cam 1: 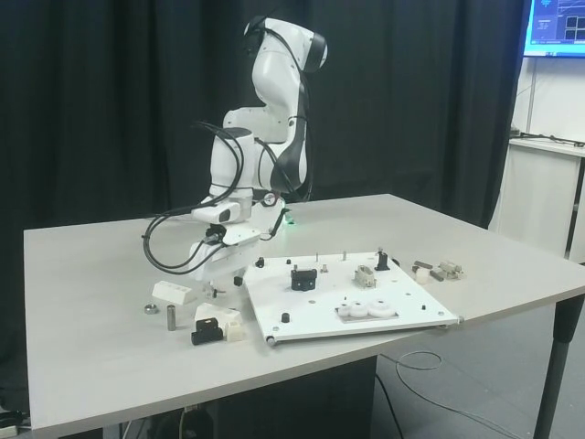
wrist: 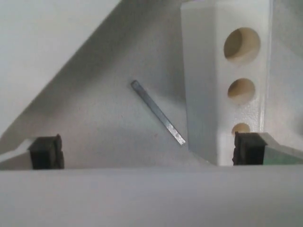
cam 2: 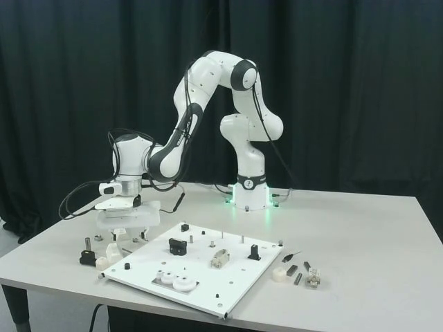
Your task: Remove round peg 1.
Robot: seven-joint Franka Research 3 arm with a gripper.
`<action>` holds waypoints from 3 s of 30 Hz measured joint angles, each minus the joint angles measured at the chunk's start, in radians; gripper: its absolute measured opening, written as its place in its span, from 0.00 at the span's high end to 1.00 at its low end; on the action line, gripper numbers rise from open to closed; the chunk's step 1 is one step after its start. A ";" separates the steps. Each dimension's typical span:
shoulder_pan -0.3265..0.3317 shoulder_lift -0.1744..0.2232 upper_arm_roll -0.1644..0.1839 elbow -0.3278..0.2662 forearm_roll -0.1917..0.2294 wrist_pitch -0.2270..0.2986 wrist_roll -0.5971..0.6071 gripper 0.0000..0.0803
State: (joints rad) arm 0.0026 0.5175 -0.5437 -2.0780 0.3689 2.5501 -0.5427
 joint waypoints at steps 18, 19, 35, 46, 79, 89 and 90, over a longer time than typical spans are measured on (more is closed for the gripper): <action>-0.003 0.000 -0.001 0.045 0.000 -0.061 0.000 0.00; -0.003 0.000 -0.001 0.048 0.000 -0.065 0.000 0.00; -0.003 -0.002 -0.009 0.082 0.000 -0.105 0.000 0.00; -0.003 -0.003 -0.015 0.107 0.000 -0.133 0.000 0.00; 0.024 -0.044 -0.015 0.153 0.000 -0.296 0.096 0.00; 0.072 -0.086 -0.015 0.142 -0.013 -0.401 0.219 0.00; 0.078 -0.090 -0.015 0.139 -0.017 -0.410 0.231 0.00</action>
State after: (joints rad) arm 0.0804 0.4272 -0.5590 -1.9388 0.3516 2.1399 -0.3120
